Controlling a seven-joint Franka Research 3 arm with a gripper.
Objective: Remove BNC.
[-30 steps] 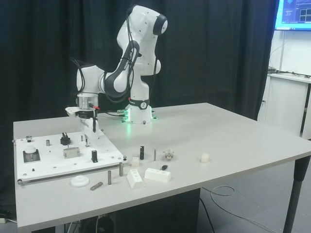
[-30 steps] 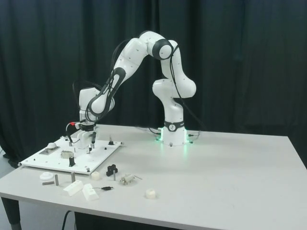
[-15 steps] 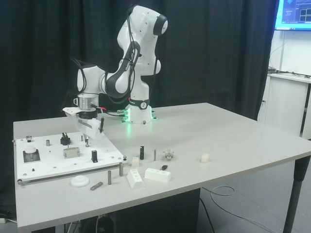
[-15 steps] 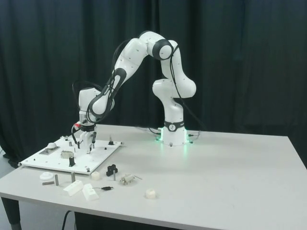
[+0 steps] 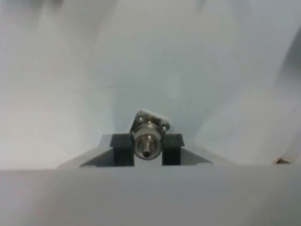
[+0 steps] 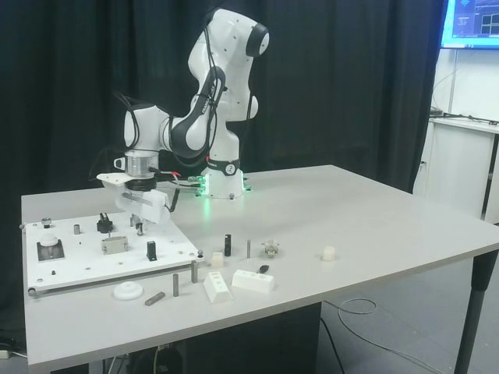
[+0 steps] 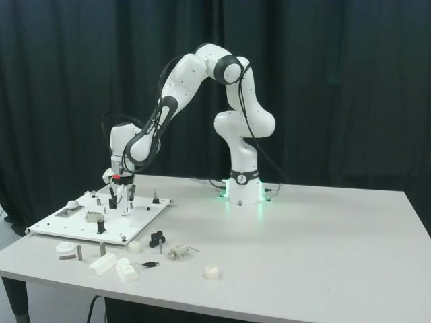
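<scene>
The BNC (image 5: 147,140), a small metal connector with a square flange, sits between my gripper's black pads (image 5: 122,149) and points up at the wrist camera. The gripper (image 5: 147,150) is shut on it. The white surface behind it is blurred and some way below. In the first room view the gripper (image 6: 139,221) hangs just above the back part of the white assembly board (image 6: 78,269). The second room view shows the gripper (image 7: 118,198) over the same board (image 7: 141,219). The BNC is too small to make out in either room view.
On the board stand a black clip (image 6: 104,224), a metal block (image 6: 114,245), a black peg (image 6: 150,249) and a white round part (image 6: 48,241). On the grey table lie a white gear (image 6: 126,292), grey pins (image 6: 175,286), white blocks (image 6: 253,280), a metal connector (image 6: 270,248) and a white cap (image 6: 329,252).
The gripper has risen a little from the board and turned about its wrist. The parts on the board and table have not moved.
</scene>
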